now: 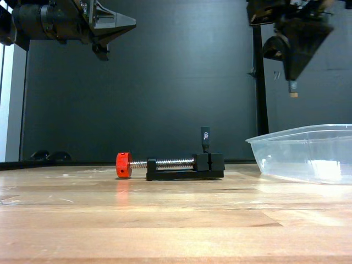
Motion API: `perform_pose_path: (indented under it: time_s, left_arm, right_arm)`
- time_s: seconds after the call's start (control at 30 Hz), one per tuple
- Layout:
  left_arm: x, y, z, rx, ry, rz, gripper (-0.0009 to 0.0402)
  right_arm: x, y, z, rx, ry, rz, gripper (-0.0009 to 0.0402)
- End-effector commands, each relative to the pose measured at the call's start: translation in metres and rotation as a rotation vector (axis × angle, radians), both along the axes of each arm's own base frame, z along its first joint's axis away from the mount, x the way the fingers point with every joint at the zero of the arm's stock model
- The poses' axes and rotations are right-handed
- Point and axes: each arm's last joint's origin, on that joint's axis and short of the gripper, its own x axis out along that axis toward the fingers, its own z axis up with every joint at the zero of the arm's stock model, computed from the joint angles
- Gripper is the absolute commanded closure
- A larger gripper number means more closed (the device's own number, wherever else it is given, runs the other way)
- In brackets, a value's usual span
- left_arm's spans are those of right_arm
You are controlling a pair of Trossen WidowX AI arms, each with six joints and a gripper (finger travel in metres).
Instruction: Pick the USB-C connector and install on taskboard
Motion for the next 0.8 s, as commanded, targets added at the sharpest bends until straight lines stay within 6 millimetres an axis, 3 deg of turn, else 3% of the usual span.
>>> perform_pose_path:
  time_s: [0.03,0.8]
  left_arm:
    - [0.0,0.0,0.0,0.0,0.0,0.0,0.0393]
    - [0.0,0.0,0.0,0.0,0.0,0.0,0.0393]
  right_arm:
    - [0.012,0.0,0.001,-0.008,-0.008,0.021,0.0393]
    - [0.089,0.002,-0.013,-0.04,0.0,0.086,0.0393]
